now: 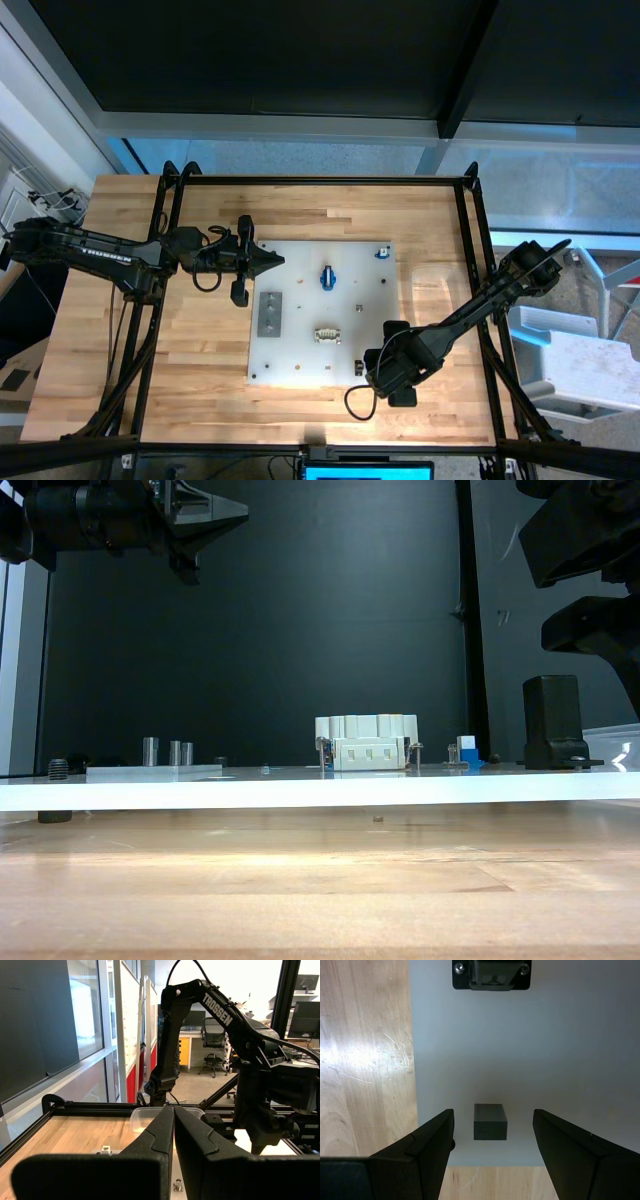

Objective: Pick the 16mm bar from the taskboard and place it in the container

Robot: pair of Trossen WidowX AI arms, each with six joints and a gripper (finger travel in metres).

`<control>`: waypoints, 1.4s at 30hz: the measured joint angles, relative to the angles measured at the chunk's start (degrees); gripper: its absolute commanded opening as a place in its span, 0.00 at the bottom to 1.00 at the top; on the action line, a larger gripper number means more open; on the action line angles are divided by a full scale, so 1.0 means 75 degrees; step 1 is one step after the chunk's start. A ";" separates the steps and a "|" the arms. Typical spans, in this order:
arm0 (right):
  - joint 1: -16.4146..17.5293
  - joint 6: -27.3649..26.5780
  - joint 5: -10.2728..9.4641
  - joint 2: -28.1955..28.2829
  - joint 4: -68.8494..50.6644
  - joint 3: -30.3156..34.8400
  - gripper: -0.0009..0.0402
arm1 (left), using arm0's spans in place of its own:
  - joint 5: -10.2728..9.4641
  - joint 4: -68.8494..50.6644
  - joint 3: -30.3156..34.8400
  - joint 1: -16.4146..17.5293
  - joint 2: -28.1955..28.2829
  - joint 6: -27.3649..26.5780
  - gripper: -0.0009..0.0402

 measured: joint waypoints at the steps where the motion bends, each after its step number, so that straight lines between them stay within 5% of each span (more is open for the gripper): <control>1: 0.0000 0.0003 0.0000 0.0000 0.0003 -0.0006 0.55 | 0.0000 -0.0003 0.0003 0.0000 -0.0003 0.0003 0.02; 25: 0.0000 0.0003 -0.0026 0.0000 0.0108 -0.0052 0.14 | 0.0000 -0.0003 0.0000 0.0000 0.0000 0.0003 0.02; 42: 0.0012 0.0003 -0.0023 -0.0230 0.0032 -0.0052 0.08 | 0.0000 -0.0003 0.0000 0.0000 -0.0003 0.0000 0.02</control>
